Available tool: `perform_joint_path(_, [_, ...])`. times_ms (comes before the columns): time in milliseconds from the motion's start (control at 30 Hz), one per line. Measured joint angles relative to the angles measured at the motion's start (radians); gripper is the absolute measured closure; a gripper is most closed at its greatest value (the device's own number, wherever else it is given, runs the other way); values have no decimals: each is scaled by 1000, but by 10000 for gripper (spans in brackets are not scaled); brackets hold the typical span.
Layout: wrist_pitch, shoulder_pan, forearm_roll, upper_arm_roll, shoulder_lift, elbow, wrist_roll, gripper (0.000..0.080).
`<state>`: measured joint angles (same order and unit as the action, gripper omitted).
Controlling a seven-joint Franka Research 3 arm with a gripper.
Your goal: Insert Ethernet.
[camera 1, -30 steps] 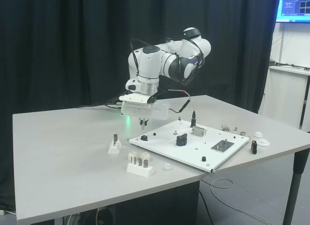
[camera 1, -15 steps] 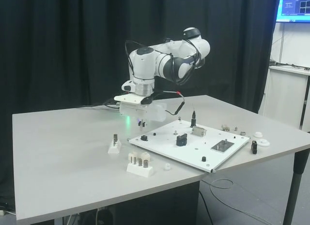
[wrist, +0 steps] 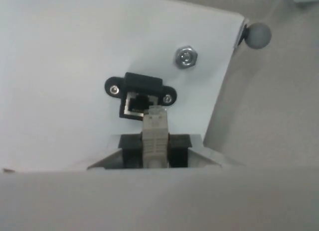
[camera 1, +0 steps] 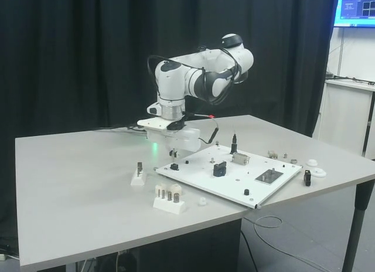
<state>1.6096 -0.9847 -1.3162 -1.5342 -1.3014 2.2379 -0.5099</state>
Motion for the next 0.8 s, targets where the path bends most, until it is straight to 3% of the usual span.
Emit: perform_joint_path(800, [5, -6, -26, -5, 0, 1, -109, 702])
